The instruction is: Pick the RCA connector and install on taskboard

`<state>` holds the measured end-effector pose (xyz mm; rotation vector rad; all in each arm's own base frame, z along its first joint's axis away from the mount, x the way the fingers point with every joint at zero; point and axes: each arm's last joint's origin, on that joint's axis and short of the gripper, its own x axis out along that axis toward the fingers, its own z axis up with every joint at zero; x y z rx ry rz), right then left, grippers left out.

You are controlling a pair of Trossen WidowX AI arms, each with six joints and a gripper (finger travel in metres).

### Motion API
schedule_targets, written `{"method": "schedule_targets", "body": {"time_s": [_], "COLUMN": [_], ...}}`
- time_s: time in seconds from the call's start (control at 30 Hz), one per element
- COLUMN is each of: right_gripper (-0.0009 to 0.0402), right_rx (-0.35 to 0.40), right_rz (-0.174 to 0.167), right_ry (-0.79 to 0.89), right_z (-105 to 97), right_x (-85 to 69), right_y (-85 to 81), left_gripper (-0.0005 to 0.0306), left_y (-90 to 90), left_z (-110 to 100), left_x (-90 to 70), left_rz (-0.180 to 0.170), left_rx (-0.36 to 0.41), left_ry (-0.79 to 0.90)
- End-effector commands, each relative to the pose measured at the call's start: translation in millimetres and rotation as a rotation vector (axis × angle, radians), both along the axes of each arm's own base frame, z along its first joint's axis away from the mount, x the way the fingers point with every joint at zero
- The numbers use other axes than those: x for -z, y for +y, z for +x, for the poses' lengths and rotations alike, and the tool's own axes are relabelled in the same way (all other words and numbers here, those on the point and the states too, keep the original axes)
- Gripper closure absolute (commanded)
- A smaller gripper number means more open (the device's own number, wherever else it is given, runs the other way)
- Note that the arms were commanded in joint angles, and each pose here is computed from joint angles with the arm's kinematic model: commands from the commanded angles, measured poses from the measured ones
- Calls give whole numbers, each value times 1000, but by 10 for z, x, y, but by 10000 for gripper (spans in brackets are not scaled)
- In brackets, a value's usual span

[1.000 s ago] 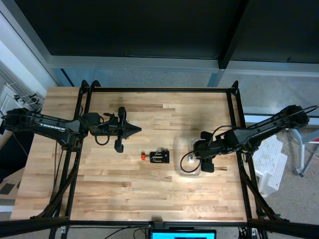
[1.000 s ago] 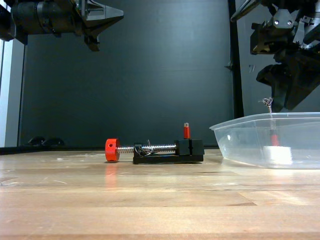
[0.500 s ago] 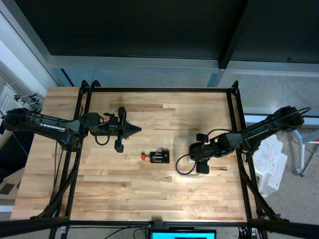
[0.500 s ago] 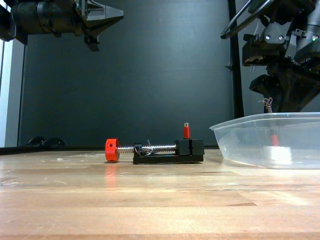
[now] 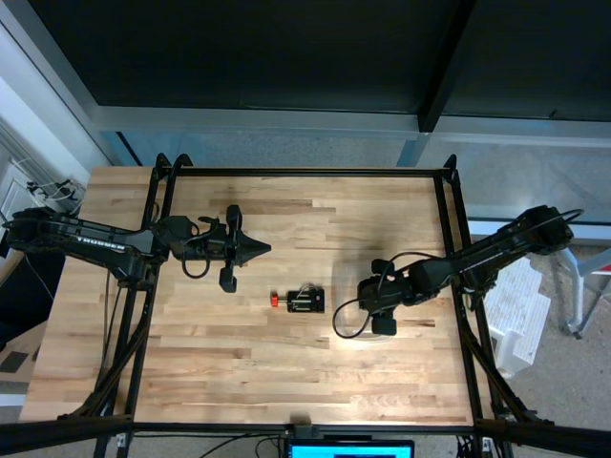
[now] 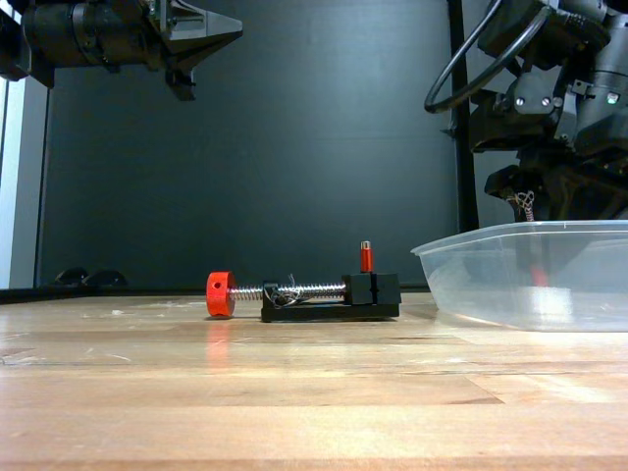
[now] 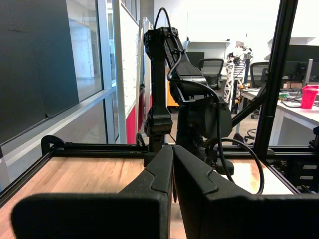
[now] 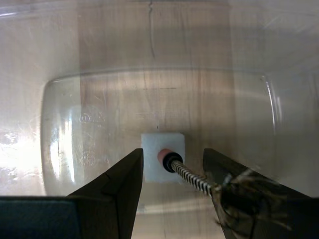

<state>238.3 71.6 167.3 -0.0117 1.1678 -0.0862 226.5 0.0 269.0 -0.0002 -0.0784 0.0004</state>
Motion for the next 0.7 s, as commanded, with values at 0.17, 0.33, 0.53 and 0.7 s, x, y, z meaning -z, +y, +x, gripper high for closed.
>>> {"method": "schedule_targets", "body": {"time_s": [0.17,0.33,0.53,0.7], "right_gripper": [229,229,239,268], "right_rx": [-2,-3,-3,-3], "right_rz": [-1,-5,-4,-2], "right_ry": [4,15,11,9], "right_z": [7,16,22,23], "right_x": [15,47,48,45], "right_y": [3,7,9,11], "left_gripper": [300,300,300,300], "left_y": [1,0,1,0], "left_z": [0,0,0,0], "left_x": [0,0,0,0], "left_rz": [0,0,0,0], "left_rx": [0,0,0,0], "left_ry": [0,0,0,0]}}
